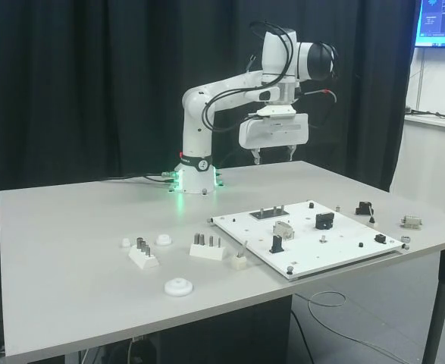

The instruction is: Pick BNC.

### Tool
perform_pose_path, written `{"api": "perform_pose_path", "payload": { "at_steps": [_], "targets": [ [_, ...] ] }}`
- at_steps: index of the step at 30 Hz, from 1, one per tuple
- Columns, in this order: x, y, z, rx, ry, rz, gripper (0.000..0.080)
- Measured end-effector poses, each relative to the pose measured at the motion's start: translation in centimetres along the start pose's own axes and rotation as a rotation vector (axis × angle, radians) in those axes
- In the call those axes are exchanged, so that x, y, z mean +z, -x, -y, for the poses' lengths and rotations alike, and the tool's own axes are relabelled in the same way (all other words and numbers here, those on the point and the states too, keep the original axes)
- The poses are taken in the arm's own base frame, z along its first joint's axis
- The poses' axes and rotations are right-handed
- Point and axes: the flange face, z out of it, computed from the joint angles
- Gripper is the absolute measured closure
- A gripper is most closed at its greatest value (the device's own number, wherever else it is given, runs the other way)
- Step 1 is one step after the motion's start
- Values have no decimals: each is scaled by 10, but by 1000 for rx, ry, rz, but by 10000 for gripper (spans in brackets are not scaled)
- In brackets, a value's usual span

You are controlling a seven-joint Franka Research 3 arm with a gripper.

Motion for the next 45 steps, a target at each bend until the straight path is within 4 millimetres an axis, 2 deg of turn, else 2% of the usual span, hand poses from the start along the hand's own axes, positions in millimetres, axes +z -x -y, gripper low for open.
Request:
{"api": "perform_pose_path", "payload": {
  "at_steps": [22, 33, 39, 45],
  "targets": [
    [0, -2, 2, -2, -15, -17, 3],
    [7, 0, 5, -3, -39, -6, 3],
    [12, 10, 11, -6, -48, 22, 3],
    [17, 29, 22, -13, -50, 51, 3]
  ]
}}
